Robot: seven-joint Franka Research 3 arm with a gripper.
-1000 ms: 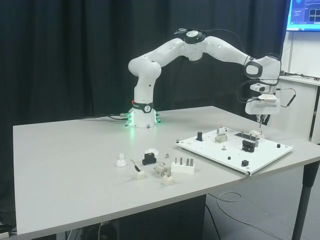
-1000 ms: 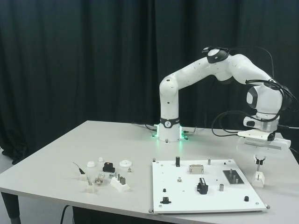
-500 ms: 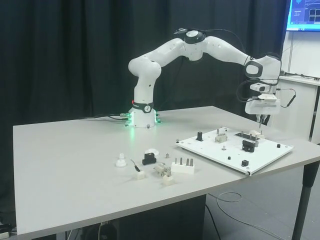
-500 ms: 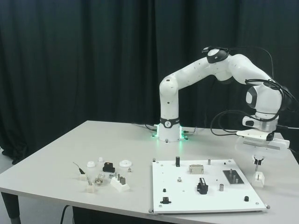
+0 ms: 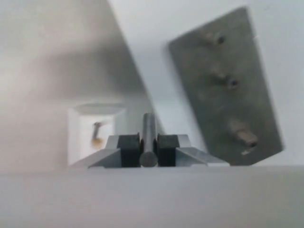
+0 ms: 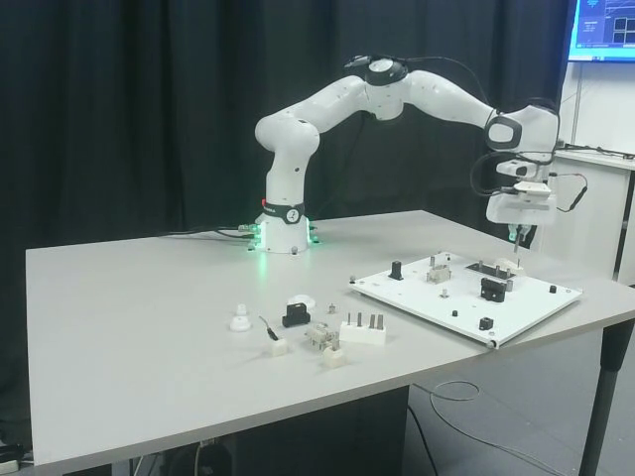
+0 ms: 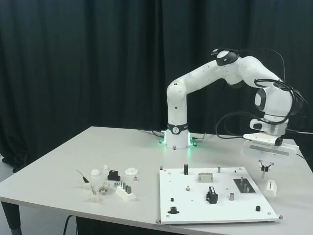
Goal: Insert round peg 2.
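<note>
While it hangs above the table, the end effector (image 5: 148, 151) pinches a grey peg (image 5: 149, 137).

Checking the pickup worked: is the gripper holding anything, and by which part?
Yes. The gripper is shut on a grey round peg, its black pads clamping the peg's upper end; the rest of the shaft hangs free below.
</note>
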